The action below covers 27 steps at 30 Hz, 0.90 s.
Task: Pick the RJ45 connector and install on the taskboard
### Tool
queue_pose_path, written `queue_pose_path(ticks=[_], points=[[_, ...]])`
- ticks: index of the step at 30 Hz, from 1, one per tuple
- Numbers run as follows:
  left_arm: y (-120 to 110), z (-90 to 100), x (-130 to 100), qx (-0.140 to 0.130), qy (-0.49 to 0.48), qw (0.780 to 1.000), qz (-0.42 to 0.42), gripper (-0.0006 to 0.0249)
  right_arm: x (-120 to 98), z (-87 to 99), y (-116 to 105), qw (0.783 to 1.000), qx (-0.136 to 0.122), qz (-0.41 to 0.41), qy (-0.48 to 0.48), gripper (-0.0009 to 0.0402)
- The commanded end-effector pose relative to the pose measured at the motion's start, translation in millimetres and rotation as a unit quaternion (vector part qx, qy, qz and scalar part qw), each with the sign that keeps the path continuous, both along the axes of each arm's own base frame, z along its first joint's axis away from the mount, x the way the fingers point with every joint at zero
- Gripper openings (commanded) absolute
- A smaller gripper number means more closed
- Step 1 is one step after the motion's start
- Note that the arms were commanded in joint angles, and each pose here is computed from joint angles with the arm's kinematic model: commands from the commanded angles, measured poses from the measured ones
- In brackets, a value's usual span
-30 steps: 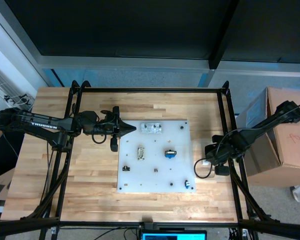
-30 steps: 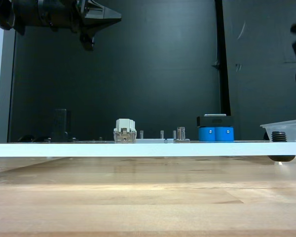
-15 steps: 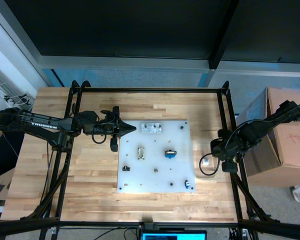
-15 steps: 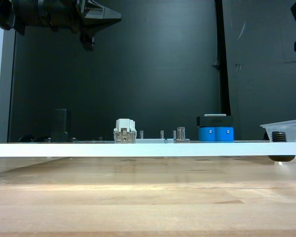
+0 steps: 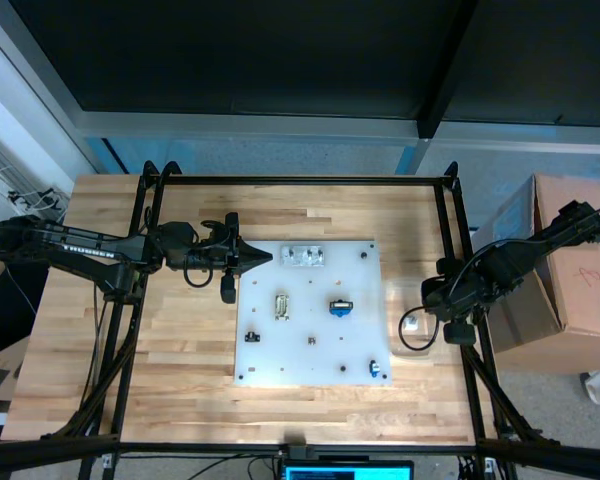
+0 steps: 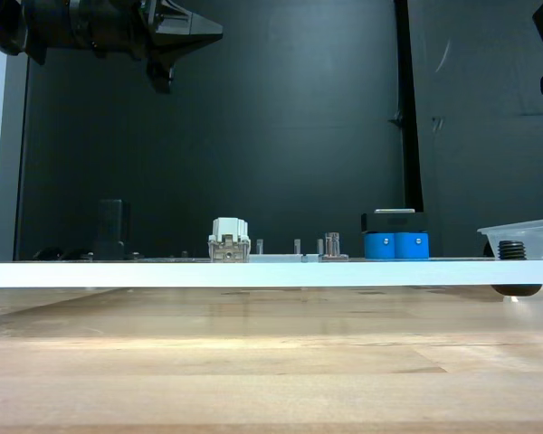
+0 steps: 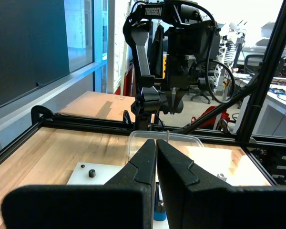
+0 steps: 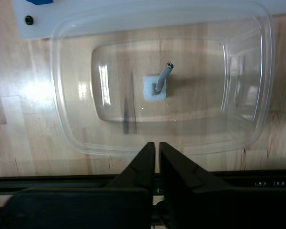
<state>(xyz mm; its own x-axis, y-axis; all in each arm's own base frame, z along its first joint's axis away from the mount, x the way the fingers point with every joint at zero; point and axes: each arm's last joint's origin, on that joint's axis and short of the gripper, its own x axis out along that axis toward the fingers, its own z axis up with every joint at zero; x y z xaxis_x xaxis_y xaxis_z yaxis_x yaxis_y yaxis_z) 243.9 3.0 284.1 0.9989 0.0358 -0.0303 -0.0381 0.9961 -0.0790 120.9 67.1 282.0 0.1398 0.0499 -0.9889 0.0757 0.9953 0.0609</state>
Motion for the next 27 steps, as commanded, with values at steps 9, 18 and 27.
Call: queue_pose_path(ticks=[9, 18, 27], points=[[0.0, -0.1, 0.1, 0.000, 0.000, 1.000, 0.000, 0.0001, 29.7, -18.1, 3.4, 0.998, -0.042, -0.012, 0.034, 0.0222], [0.0, -0.1, 0.1, 0.000, 0.000, 1.000, 0.000, 0.0001, 40.9, -25.6, 4.8, 0.998, -0.051, -0.002, 0.023, 0.0215], [0.0, -0.1, 0.1, 0.000, 0.000, 1.000, 0.000, 0.0001, 41.6, -49.9, 5.3, 0.999, -0.043, -0.005, 0.018, 0.0185]])
